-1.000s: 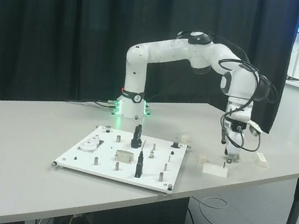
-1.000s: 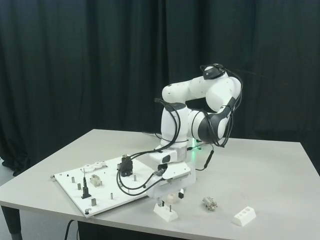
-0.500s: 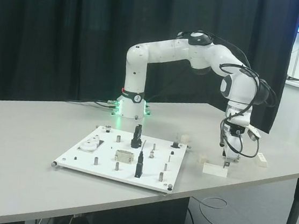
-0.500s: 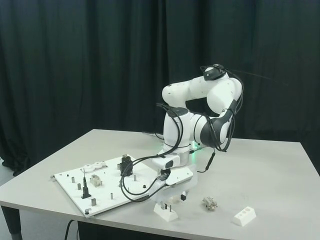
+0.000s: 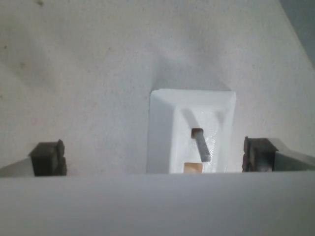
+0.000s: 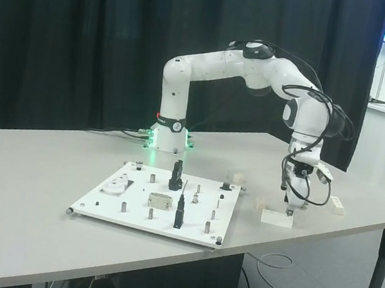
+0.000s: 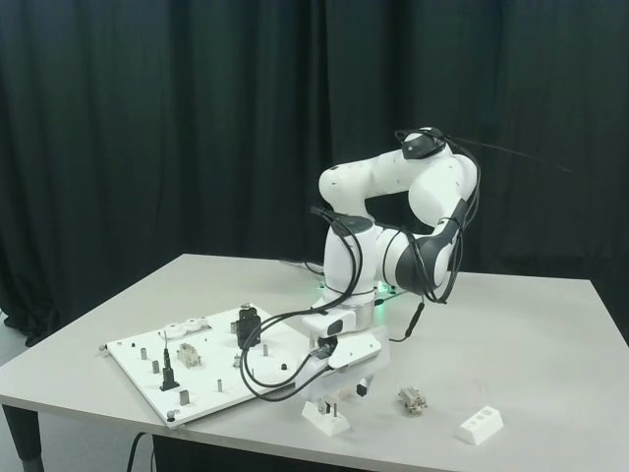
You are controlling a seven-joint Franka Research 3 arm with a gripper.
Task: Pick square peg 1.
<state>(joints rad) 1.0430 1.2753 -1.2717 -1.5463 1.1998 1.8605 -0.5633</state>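
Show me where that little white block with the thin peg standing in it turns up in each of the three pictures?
Wrist view: the white block lies between the two fingertips of the gripper, its peg upright.
First room view: the white block is right of the white board, under the gripper.
Second room view: the white block is at the table's near edge, below the gripper.
Shared landmark: the gripper directly above it.

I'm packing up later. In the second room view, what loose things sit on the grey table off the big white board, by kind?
white plastic blocks: 2
small grey metal connector: 1
thin grey peg, standing in one block: 1
Total: 4
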